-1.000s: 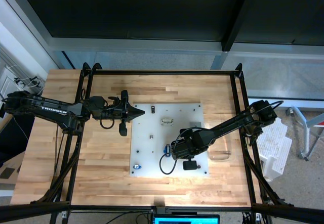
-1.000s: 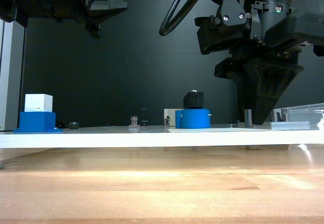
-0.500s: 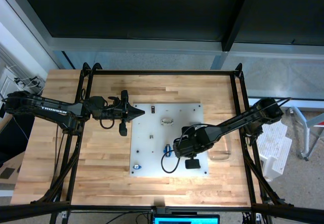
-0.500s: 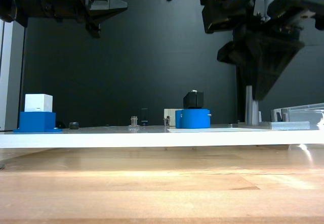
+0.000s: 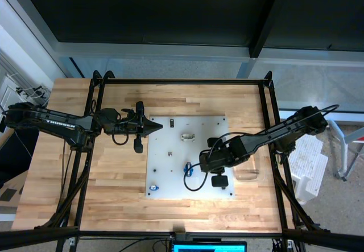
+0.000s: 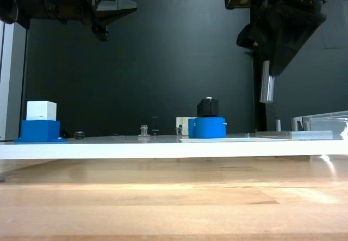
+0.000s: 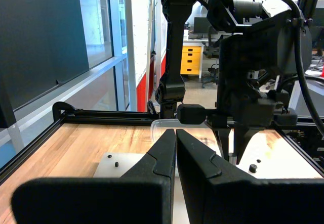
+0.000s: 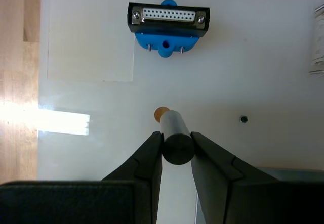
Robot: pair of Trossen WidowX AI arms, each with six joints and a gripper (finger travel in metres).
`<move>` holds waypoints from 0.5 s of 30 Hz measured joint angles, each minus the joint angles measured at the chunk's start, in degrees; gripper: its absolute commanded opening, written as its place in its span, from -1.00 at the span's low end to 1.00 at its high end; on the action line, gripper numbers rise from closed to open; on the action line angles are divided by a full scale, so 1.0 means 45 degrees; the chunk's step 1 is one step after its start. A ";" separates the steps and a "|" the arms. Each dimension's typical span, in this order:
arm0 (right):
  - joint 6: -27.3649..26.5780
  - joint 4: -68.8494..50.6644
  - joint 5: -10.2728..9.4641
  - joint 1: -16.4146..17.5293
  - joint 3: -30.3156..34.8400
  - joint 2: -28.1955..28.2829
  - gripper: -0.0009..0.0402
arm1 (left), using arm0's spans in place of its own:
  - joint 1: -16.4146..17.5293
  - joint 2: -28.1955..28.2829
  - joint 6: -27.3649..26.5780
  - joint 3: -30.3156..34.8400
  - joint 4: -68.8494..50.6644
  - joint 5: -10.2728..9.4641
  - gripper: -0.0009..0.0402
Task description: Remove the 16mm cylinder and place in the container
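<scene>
My right gripper [image 8: 176, 144] is shut on the 16mm cylinder [image 8: 176, 137], a silvery-grey metal peg hanging clear above the white board [image 8: 263, 72] and its empty hole [image 8: 161, 114]. In the low view the cylinder [image 6: 266, 88] dangles from the right gripper [image 6: 268, 69] well above the board [image 6: 136, 146]. From above, the right gripper [image 5: 208, 164] hovers over the board's [image 5: 165, 172] right half and hides the cylinder. The clear container [image 5: 248, 169] lies just right of the board. My left gripper [image 5: 154, 126] is shut and parked high at the board's left edge.
A blue connector [image 8: 167, 29] with a black cable sits on the board near the right gripper. A blue block with a white cube [image 6: 41, 124] stands at the board's near left corner. A black frame [image 5: 182, 82] rims the wooden table.
The right gripper has risen with the cylinder, pulling it out of its hole in the board and carrying it slightly to the right. The left arm has not moved.
</scene>
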 measured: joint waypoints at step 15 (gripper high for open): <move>0.0000 -0.0170 0.0330 -0.0029 -0.0010 -0.0253 -0.90 | 0.0000 0.0000 0.0000 0.0000 0.0000 0.0000 -0.96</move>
